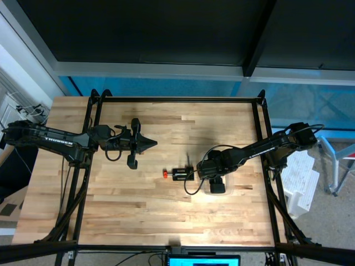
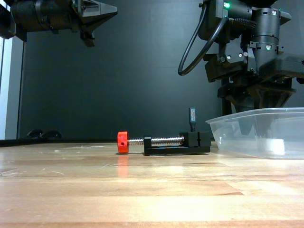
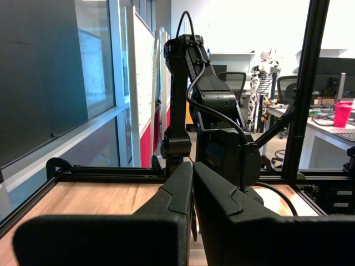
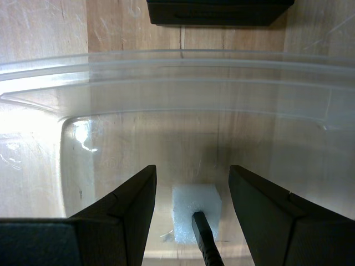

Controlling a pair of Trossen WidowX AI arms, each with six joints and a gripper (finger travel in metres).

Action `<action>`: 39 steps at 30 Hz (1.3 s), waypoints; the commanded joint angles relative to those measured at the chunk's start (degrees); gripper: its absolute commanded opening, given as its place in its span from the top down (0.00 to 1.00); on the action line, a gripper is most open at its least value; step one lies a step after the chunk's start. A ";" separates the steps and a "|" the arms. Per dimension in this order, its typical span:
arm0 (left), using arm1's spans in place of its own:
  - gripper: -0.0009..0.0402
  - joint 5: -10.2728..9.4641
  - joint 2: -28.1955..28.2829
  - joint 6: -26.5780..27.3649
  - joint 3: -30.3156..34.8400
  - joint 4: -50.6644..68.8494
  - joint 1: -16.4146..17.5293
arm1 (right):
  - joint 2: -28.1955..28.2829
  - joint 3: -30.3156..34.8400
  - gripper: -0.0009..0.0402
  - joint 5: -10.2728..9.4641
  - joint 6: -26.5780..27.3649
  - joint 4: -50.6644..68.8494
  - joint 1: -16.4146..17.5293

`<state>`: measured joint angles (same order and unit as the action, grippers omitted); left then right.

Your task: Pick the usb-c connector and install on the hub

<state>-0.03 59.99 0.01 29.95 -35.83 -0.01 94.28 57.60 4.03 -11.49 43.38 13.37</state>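
**Right gripper open over the connector in the tray; left gripper shut and raised**

The right gripper (image 4: pixel 192 172) points straight down into the clear plastic tray (image 2: pixel 285 124), which sits on the wooden table (image 1: pixel 138 205) towards its right side. Its jaws stand wide apart. Between them on the tray floor lies a small white foam block (image 4: pixel 188 202). The usb-c connector (image 4: pixel 204 239), a slim dark plug, stands in the middle of that block. The two fingers flank the foam on either side, each with a gap, and touch neither the foam nor the plug.

The hub (image 2: pixel 176 144) rests flat on the table just beside the tray's left wall, on the side towards the left arm, and it is outside the tray. It is a low black block. A bare threaded screw (image 2: pixel 161 140) runs out of it to an orange-red knob (image 2: pixel 123 142) at the end furthest from the tray. From the block's end nearest the tray a thin dark pin (image 2: pixel 192 117) sticks upright. In the right wrist view the hub's black body shows just beyond the tray rim.

The left gripper (image 1: pixel 148 143) is held high above the table's left half, well apart from the hub and the tray. It points across the table towards the right arm. Its jaws are pressed together with nothing between them.
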 commanded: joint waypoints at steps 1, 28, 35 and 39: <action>0.98 0.02 0.00 0.00 0.00 0.00 0.02 | -0.13 0.09 0.54 0.00 0.02 0.07 0.00; 0.98 0.02 0.00 0.00 0.00 0.00 0.00 | -1.95 0.09 0.54 0.02 0.04 0.94 0.02; 0.98 0.02 0.00 0.00 0.00 0.00 0.02 | -1.95 0.09 0.54 0.02 0.22 0.92 0.02; 0.98 0.02 0.00 0.00 0.00 0.00 0.02 | -2.38 0.09 0.54 0.00 0.24 0.98 0.00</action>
<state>-0.01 59.99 0.01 29.93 -35.83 -0.01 92.18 57.67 4.03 -11.25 44.34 13.37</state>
